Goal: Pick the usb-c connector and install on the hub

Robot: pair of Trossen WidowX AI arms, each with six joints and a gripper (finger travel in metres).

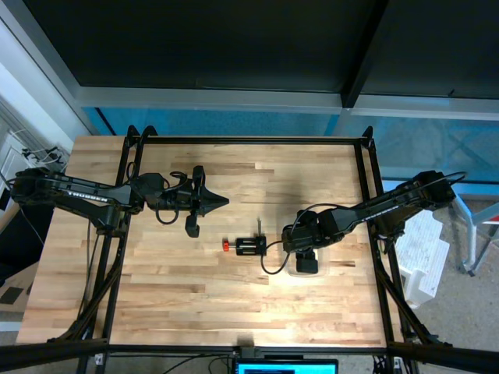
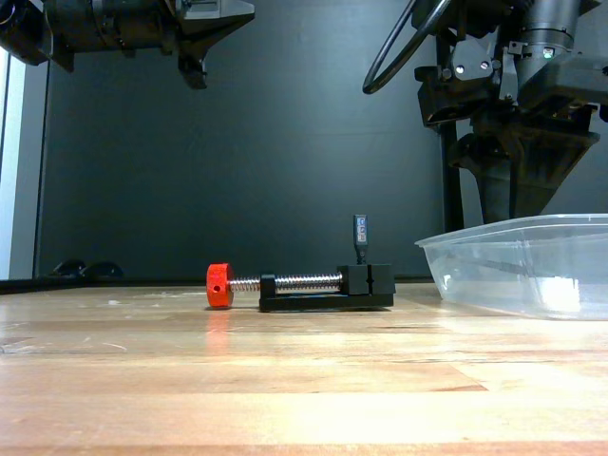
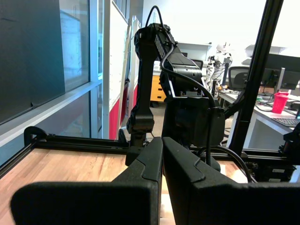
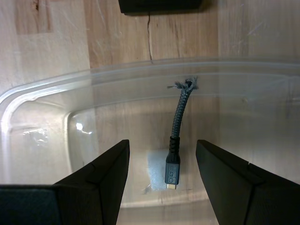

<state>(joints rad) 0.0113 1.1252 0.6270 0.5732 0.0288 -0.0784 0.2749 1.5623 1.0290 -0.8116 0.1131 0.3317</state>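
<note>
We see the wooden table (image 1: pixel 203 312) filling the middle of the high view. The left arm (image 1: pixel 78 195) reaches in from the left edge of that picture. Its left gripper (image 1: pixel 214 201) hangs above the boards left of centre, well apart from everything else, and in the low view it sits high in the upper left corner. In the left wrist view its two fingers (image 3: pixel 150 159) are pressed together with nothing between them.

The right arm (image 1: pixel 390 204) comes in from the right edge. The right gripper (image 1: pixel 306 263) points down over a clear plastic container (image 2: pixel 518 266) at the right of centre. Its fingers (image 4: pixel 110 164) stand wide apart above the container's floor, holding nothing.

Left of the container, near the picture's middle, a black clamp (image 2: pixel 328 285) with a red knob (image 2: pixel 219 285) lies on the table. The small hub (image 2: pixel 360 233) stands upright in it.

The usb-c connector (image 4: pixel 172 171) lies free on the container floor, in line with the gap of the right gripper. Its short braided cable (image 4: pixel 182 112) ends in a frayed tip.
</note>
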